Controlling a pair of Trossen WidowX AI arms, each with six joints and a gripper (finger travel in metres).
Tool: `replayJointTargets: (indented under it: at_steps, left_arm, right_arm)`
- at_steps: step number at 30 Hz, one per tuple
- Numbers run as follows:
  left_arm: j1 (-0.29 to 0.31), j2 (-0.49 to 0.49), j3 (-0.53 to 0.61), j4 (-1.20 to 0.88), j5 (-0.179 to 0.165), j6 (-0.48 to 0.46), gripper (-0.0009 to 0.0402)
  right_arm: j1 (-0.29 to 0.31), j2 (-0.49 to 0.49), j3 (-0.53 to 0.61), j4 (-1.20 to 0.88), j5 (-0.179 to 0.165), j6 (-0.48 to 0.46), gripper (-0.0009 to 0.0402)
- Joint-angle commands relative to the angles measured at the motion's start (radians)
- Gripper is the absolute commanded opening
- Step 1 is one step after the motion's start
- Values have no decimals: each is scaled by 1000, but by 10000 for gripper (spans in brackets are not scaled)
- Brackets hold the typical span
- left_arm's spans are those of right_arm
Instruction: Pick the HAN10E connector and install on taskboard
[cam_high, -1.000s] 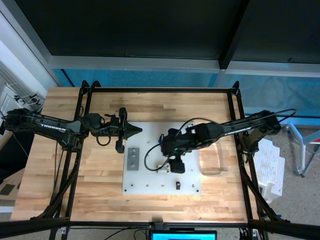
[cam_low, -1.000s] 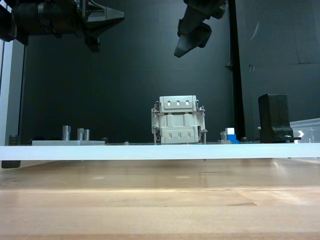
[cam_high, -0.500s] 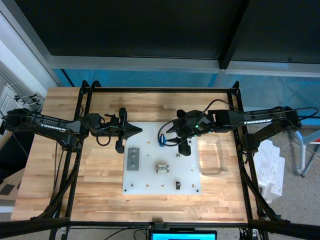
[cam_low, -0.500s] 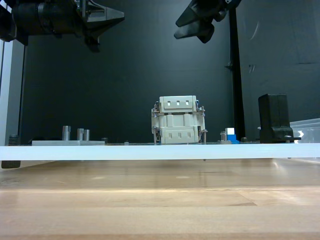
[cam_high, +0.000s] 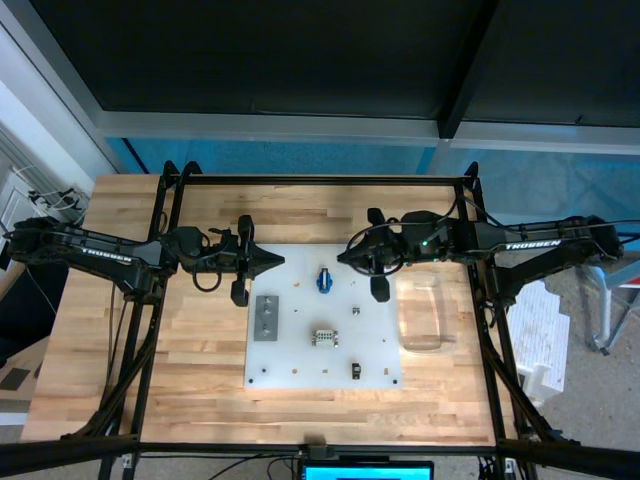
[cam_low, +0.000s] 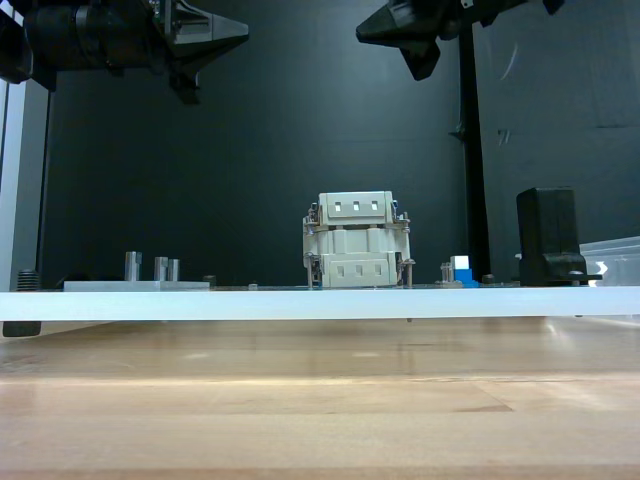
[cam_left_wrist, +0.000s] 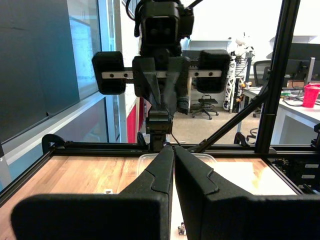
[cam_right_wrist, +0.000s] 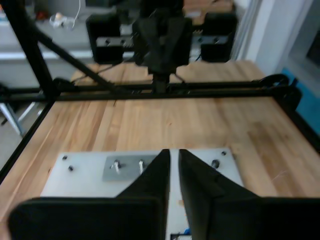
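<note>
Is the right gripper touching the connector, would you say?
Apart: low view shows right gripper high above connector; left gripper hangs high at left.

left arm (cam_high: 100, 253): carrying white lettering reading TROSSEN along its long link, leading toward the left end effector (cam_high: 278, 260) hanging above the taskboard's (cam_high: 290, 365) far left corner.
right arm (cam_high: 525, 244): carrying the same white TROSSEN lettering along its long link, leading toward the right end effector (cam_high: 343, 258) hanging above the taskboard's far edge.
lettering: showing small, only just being made out in the high view.
</note>
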Motion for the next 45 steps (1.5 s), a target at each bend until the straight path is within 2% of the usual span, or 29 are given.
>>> replayJointTargets:
  at_steps: [1, 11, 19, 24, 27, 45]
  left_arm:
    - [0, 0, 0, 0, 0, 0, 1]
    - [0, 0, 0, 0, 0, 0, 1]
    - [0, 0, 0, 0, 0, 0, 1]
    - [0, 0, 0, 0, 0, 0, 1]
    - [0, 0, 0, 0, 0, 0, 1]
    - [0, 0, 0, 0, 0, 0, 1]
  right_arm:
    - [-9, -27, -57, 97, 1, 5, 3]
    - [-29, -91, -240, 389, 1, 6, 0]
    - [-32, -111, -330, 531, 1, 20, 0]
    - [-32, -119, -361, 562, -17, 40, 0]
    - [-32, -122, -382, 577, -17, 66, 0]
    - [-33, -129, -390, 576, -22, 62, 0]
